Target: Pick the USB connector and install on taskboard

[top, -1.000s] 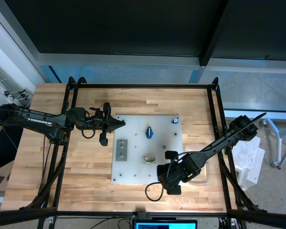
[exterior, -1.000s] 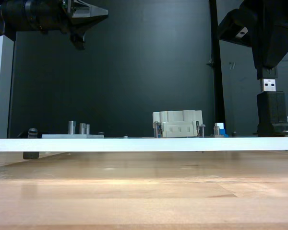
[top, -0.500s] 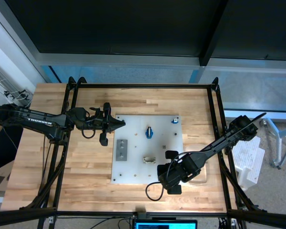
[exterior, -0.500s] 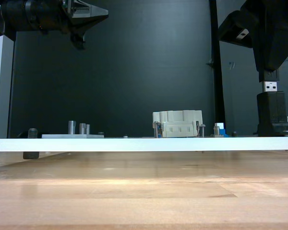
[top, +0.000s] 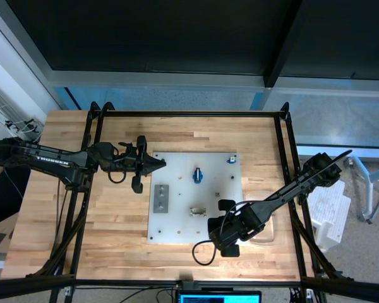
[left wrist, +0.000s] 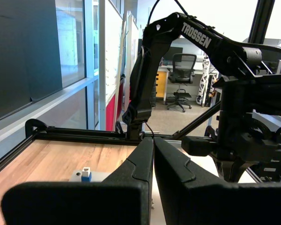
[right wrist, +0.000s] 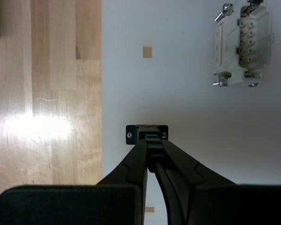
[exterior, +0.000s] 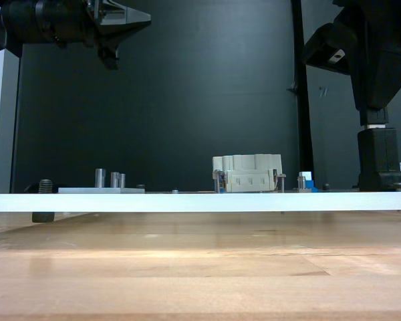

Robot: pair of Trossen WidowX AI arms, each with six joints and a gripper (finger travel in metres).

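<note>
Right gripper (right wrist: 152, 146) clamped on USB connector (right wrist: 152, 161), seated in black socket (right wrist: 131, 131), taskboard (right wrist: 187, 117) near right; press straight down, no tilt. Left gripper (left wrist: 153, 143) closed empty, parked far left

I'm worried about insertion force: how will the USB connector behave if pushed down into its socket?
The USB connector, shut in the right gripper over the taskboard's black socket, looks rigid and unlikely to flex. Its slim silvery tip could jam if tilted. The left gripper, shut, hangs above the taskboard's left edge.
</note>
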